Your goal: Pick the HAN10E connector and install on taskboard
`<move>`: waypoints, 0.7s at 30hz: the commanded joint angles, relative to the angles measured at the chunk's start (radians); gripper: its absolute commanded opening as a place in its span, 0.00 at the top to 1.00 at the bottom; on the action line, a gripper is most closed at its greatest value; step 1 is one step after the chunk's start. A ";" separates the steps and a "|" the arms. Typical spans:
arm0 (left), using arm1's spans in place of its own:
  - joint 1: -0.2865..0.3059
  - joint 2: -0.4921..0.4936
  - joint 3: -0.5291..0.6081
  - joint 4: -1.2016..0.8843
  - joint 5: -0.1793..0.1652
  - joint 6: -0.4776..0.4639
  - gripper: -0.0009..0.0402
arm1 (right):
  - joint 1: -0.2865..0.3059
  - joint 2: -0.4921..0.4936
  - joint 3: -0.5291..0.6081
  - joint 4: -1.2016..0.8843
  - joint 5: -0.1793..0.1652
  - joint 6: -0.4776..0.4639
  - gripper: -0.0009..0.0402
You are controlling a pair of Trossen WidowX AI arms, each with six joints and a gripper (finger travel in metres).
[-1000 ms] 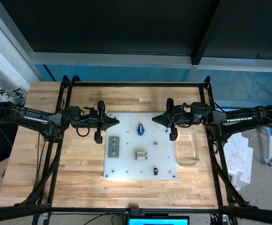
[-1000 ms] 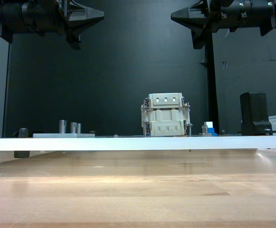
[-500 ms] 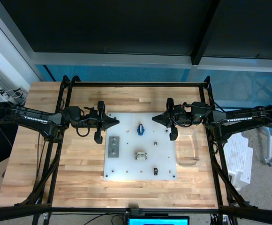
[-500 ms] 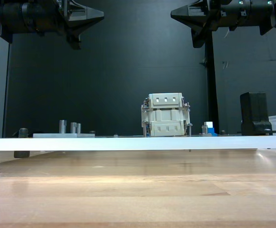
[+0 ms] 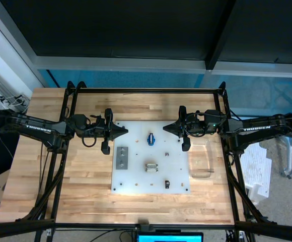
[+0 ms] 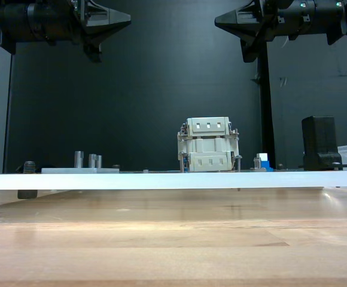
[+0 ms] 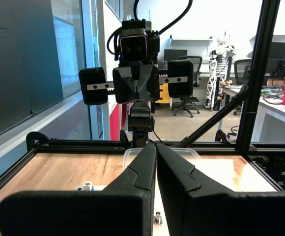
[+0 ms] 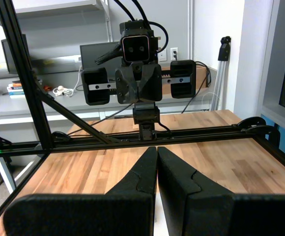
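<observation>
The beige-grey HAN10E connector [image 5: 150, 168] [image 6: 209, 145] stands upright on the white taskboard [image 5: 136, 186] [image 6: 102, 180], a little below its middle. My left gripper [image 5: 124, 130] [image 6: 125, 20] [image 7: 156, 152] hangs shut high over the board's left edge, holding nothing. My right gripper [image 5: 167, 127] [image 6: 219, 20] [image 8: 156, 153] hangs shut at the same height over the board's upper right part, also holding nothing. Both grippers point inward at each other, well above the connector.
On the taskboard are a grey metal plate with two pegs [image 5: 122, 157] [image 6: 81, 169], a small blue upright part [image 5: 150, 138] [image 6: 262, 161] and a black fitting [image 5: 167, 183] [image 6: 320, 144]. A clear plastic tray [image 5: 202, 160] lies right of the board. Black frame rails [image 5: 146, 91] border the table.
</observation>
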 commanded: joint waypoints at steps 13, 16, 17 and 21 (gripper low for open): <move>0.000 0.000 0.000 0.000 0.000 0.000 0.98 | 0.000 0.000 0.000 -0.002 0.002 0.003 0.98; 0.000 0.000 0.000 0.000 0.000 0.000 0.98 | 0.000 0.000 0.000 -0.001 0.004 0.031 0.98; 0.000 0.000 0.000 0.000 0.000 0.000 0.98 | 0.000 0.000 0.000 -0.001 0.005 0.036 0.98; 0.000 0.000 0.000 0.000 0.000 0.000 0.98 | 0.000 0.000 0.000 -0.003 0.033 0.035 0.98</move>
